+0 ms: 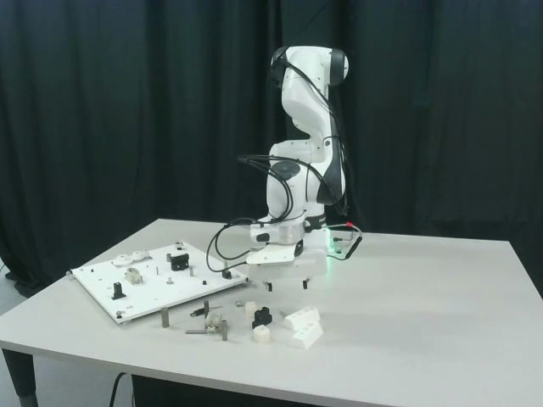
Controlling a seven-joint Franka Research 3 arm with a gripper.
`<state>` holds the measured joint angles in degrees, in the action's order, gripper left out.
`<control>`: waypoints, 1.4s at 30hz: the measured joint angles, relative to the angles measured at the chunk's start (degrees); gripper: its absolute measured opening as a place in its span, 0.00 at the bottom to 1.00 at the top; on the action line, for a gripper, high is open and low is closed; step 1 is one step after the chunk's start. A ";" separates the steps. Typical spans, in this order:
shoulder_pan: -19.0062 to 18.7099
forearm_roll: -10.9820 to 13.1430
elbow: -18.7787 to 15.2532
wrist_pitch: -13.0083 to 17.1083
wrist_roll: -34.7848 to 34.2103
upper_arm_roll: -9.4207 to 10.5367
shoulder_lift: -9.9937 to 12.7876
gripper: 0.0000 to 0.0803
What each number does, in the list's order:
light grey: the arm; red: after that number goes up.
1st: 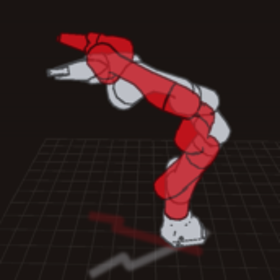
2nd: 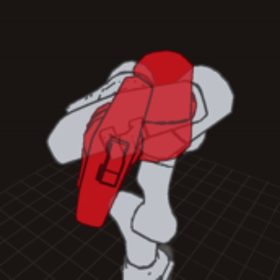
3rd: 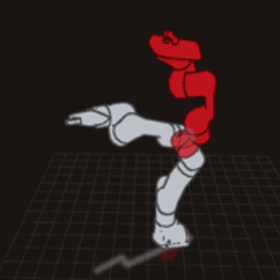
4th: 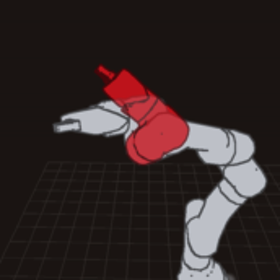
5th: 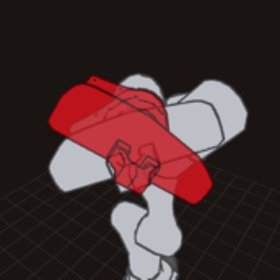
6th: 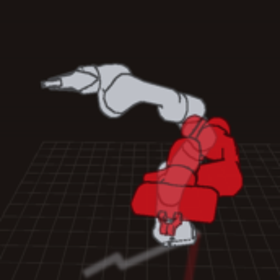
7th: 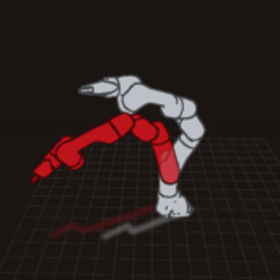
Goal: Remove large gear.
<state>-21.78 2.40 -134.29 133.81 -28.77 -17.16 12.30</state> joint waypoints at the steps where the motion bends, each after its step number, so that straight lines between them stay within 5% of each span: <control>1: 0.00 0.00 -0.07 0.10 -0.05 0.01 -0.03 0.93; 4: 0.00 0.00 -0.28 0.51 -0.11 0.05 -0.09 0.99; 42: 0.12 -0.78 -0.76 1.79 -0.46 0.06 -0.20 1.00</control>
<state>-21.66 1.62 -135.05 135.60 -29.23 -17.09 12.10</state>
